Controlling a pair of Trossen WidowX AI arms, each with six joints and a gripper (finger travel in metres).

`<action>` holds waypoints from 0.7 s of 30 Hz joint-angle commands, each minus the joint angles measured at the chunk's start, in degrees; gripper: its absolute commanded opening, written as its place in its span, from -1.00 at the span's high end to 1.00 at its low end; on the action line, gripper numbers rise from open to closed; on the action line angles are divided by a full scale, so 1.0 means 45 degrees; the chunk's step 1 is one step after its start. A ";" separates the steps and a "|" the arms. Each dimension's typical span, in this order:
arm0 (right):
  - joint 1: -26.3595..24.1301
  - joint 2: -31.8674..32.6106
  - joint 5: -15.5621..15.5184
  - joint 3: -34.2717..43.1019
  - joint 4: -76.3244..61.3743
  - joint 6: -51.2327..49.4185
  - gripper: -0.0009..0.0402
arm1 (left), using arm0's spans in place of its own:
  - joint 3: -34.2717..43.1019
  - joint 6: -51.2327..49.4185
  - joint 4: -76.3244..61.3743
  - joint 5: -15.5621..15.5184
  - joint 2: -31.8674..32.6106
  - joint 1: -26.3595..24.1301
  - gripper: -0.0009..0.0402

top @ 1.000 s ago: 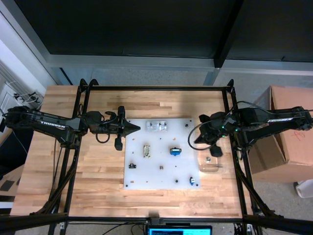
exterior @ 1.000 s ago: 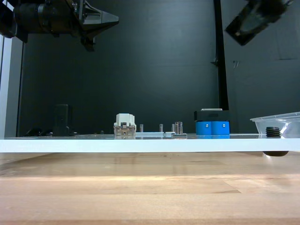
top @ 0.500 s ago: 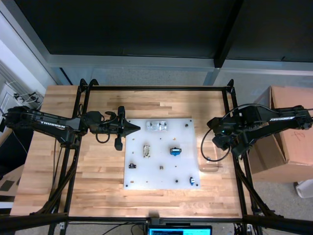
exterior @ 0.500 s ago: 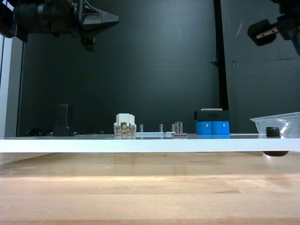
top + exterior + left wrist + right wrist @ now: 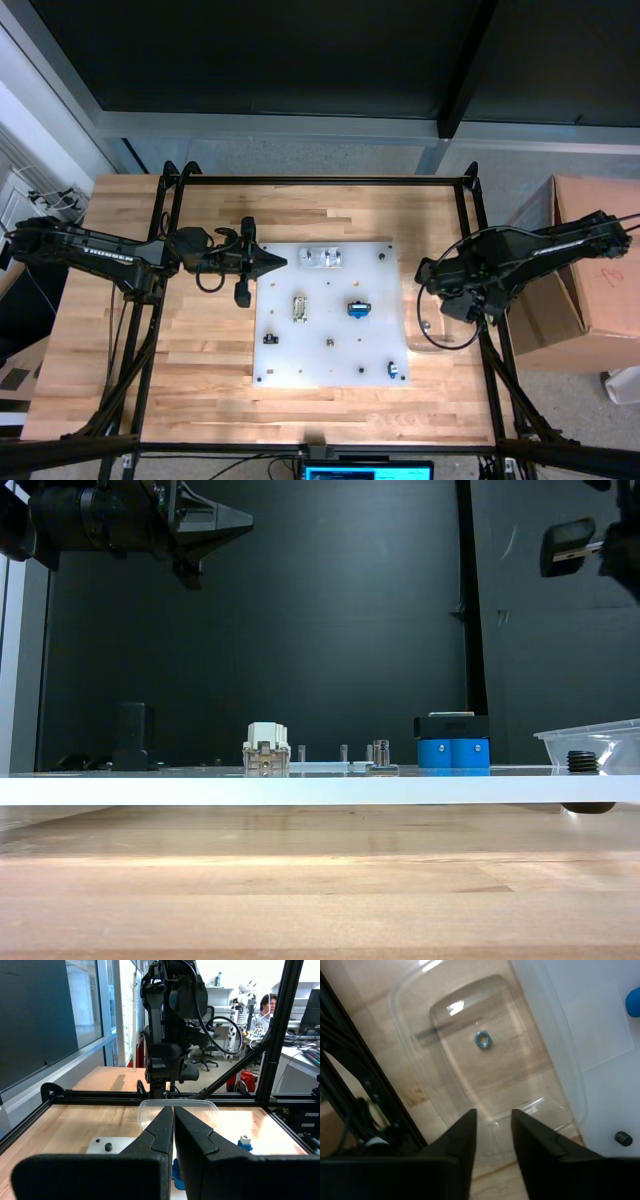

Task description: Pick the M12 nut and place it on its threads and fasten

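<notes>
The small silver nut (image 5: pixel 482 1039) lies free and flat on the floor of the clear tray (image 5: pixel 415 1060), just off the board's right edge; the high view also shows the nut (image 5: pixel 425 324) inside the tray (image 5: pixel 436 345). My right gripper (image 5: pixel 493 1112) hangs above the tray and points down at it, open, with nothing between its fingers; in the high view the right gripper (image 5: pixel 440 295) is over the tray's far end. The black ribbed stud (image 5: pixel 582 763) stands bare on the white board (image 5: pixel 300 345) near its near right edge. My left gripper (image 5: pixel 173 1110) is shut and empty, held high off the board's far left corner (image 5: pixel 283 263).
On the board stand a blue block (image 5: pixel 358 308), a white connector (image 5: pixel 299 308), a second blue part (image 5: pixel 393 370) and a silver fitting (image 5: pixel 322 258). Black frame rails (image 5: pixel 480 250) run beside the tray. A cardboard box (image 5: pixel 590 270) sits to the right.
My right arm has swung away from the board's right edge and turned its gripper down over the tray. The nut has not moved. The left arm is still.
</notes>
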 commanded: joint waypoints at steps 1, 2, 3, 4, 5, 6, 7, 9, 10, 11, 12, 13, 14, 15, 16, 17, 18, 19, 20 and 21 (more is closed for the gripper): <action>0.0510 0.0398 0.0034 -0.0199 0.0350 -0.0272 0.21 | 0.0005 0.0000 0.0000 0.0005 0.0005 0.0000 0.96; 0.0695 0.0495 0.0039 -0.0301 0.0539 -0.0272 0.14 | 0.0005 0.0000 0.0000 0.0000 0.0005 0.0005 0.96; 0.0884 0.0578 0.0039 -0.0437 0.0792 -0.0277 0.08 | 0.0005 0.0000 0.0000 0.0000 0.0005 0.0005 0.96; 0.1054 0.0631 0.0044 -0.0602 0.1078 -0.0272 0.02 | 0.0005 0.0000 0.0000 0.0005 0.0005 0.0000 0.96; 0.1200 0.0636 0.0039 -0.0806 0.1370 -0.0272 -0.03 | 0.0005 0.0000 0.0005 0.0000 0.0005 0.0000 0.96; 0.1365 0.0636 0.0039 -0.1015 0.1685 -0.0272 -0.07 | 0.0005 0.0000 0.0000 0.0000 0.0005 0.0005 0.96; 0.1549 0.0636 0.0039 -0.1234 0.1991 -0.0272 -0.11 | 0.0005 0.0000 0.0005 0.0000 0.0005 0.0005 0.96; 0.1899 0.0636 0.0039 -0.1695 0.2516 -0.0277 -0.16 | 0.0005 0.0000 0.0000 0.0005 0.0005 0.0000 0.96; 0.2050 0.0636 0.0044 -0.1923 0.2749 -0.0277 -0.17 | 0.0005 0.0000 0.0005 0.0000 0.0005 0.0000 0.96; 0.2191 0.0636 0.0044 -0.2137 0.2958 -0.0277 -0.18 | 0.0005 0.0000 0.0000 0.0000 0.0005 0.0005 0.96; 0.2307 0.0636 0.0044 -0.2351 0.3152 -0.0282 -0.18 | 0.0005 0.0000 0.0000 0.0005 0.0005 0.0000 0.96; 0.2409 0.0636 0.0044 -0.2555 0.3390 -0.0282 -0.17 | 0.0005 0.0000 0.0005 0.0005 0.0005 0.0000 0.96; 0.2497 0.0636 0.0044 -0.2754 0.3599 -0.0301 -0.16 | 0.0005 0.0000 0.0000 0.0005 0.0005 0.0005 0.96; 0.2560 0.0636 0.0044 -0.2948 0.3769 -0.0393 -0.15 | 0.0005 0.0000 0.0005 0.0000 0.0005 0.0000 0.96; 0.2594 0.0641 0.0044 -0.3138 0.3905 -0.0627 -0.14 | 0.0005 0.0000 0.0000 0.0005 0.0005 0.0000 0.96; 0.2623 0.0690 0.0044 -0.3308 0.4046 -0.0831 -0.13 | 0.0005 0.0000 0.0000 0.0000 0.0005 0.0005 0.96; 0.2633 0.0724 0.0049 -0.3453 0.4167 -0.0942 -0.12 | 0.0005 0.0000 0.0005 0.0000 0.0005 0.0000 0.96; 0.2647 0.0821 0.0044 -0.3580 0.4352 -0.0976 -0.11 | 0.0005 0.0000 0.0005 0.0000 0.0005 0.0000 0.96; 0.2657 0.0928 0.0044 -0.3682 0.4561 -0.0976 -0.10 | 0.0005 0.0000 0.0000 0.0000 0.0005 0.0000 0.96; 0.2667 0.1069 0.0034 -0.3745 0.4765 -0.0976 -0.09 | 0.0005 0.0000 0.0000 0.0000 0.0005 0.0005 0.96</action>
